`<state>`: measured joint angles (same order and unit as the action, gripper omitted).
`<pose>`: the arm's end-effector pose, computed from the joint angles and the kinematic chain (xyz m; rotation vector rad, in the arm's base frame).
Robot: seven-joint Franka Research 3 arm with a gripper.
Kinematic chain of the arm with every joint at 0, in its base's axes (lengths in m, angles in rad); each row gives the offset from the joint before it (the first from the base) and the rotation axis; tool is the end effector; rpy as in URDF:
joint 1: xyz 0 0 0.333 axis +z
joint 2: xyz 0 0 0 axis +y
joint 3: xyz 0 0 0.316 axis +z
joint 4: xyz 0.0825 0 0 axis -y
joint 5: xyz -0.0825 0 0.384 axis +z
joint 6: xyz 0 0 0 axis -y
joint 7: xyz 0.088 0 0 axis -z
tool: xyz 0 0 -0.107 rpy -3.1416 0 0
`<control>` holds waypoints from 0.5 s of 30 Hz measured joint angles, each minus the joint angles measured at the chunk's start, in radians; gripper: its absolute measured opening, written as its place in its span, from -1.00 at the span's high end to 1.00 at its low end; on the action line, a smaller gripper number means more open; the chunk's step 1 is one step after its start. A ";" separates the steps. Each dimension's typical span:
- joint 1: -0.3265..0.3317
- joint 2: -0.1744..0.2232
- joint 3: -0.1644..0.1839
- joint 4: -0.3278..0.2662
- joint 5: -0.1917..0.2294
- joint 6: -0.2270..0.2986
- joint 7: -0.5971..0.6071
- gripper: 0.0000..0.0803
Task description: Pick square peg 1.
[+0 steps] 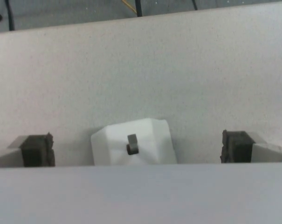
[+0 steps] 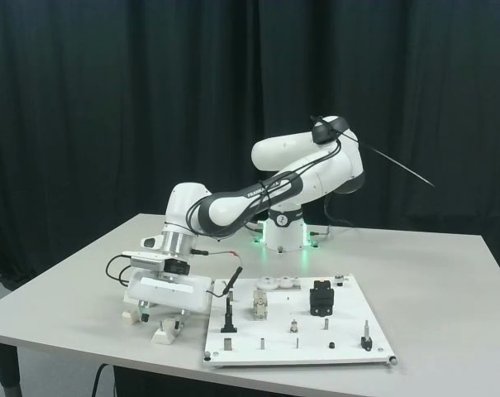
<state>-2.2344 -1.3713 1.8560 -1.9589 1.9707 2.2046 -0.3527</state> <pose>0.5956 -0.1563 0.1797 -2.6202 1.2458 -0.7355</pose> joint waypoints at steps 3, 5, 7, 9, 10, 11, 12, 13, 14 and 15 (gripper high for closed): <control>0.000 0.000 0.000 0.000 0.004 0.000 -0.002 -0.99; 0.000 0.000 0.000 0.000 0.005 0.001 -0.004 -0.99; 0.000 0.000 0.000 0.000 0.006 0.001 -0.008 -0.99; 0.000 0.000 0.000 0.001 0.006 0.001 -0.009 -0.71; 0.000 0.000 0.000 0.001 0.006 0.002 -0.009 -0.71; 0.000 0.000 0.000 0.001 0.006 0.002 -0.010 -0.71; 0.000 0.000 0.000 0.001 0.006 0.002 -0.010 -0.71; 0.000 0.000 0.000 0.001 0.006 0.002 -0.010 -0.26; 0.000 0.000 0.000 0.001 0.006 0.002 -0.011 -0.26; 0.000 0.000 0.000 0.001 0.006 0.002 -0.011 -0.26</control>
<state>-2.2341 -1.3713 1.8560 -1.9577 1.9767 2.2067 -0.3639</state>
